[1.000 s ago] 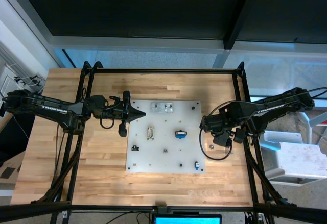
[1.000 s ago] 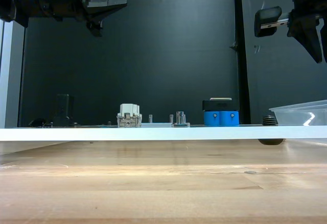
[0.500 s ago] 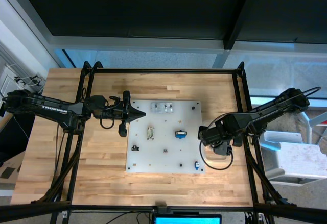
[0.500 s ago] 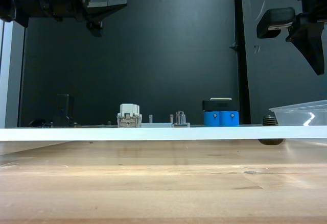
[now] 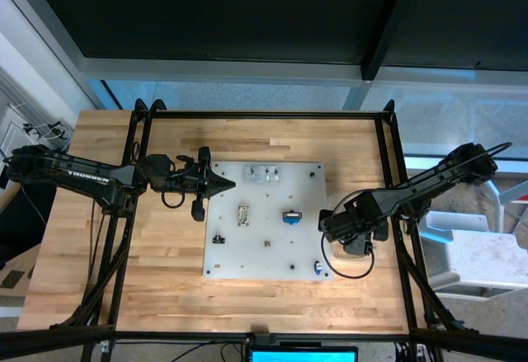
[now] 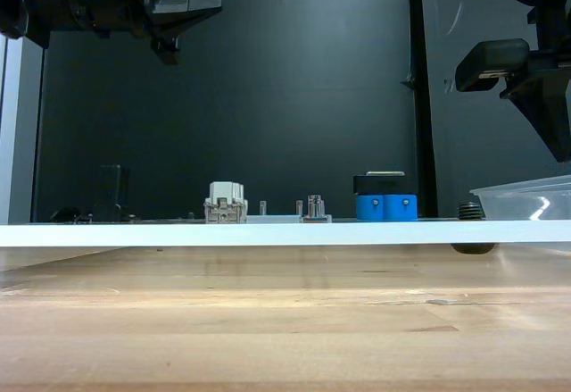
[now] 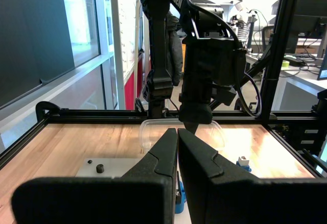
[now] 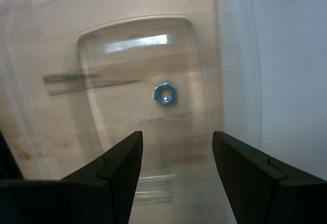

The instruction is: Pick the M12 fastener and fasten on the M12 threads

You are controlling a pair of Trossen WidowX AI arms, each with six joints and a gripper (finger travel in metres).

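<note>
Nut [image 8: 165,93] in tray [image 8: 46,55], likely light, hard, slippery: pinch flat sides with right gripper [image 8: 176,133], spread wide above it; left gripper [image 7: 177,130] pressed together, high over board's [image 5: 256,255] left edge.

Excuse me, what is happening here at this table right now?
The right hand hangs open directly above the clear tray, where the small silver nut lies; it has not grasped it yet. The black stud on the white board is bare. The left hand is shut and held high over the board's left edge.

High view looks down, low view level (both share the board [image 5: 247,259]).
</note>
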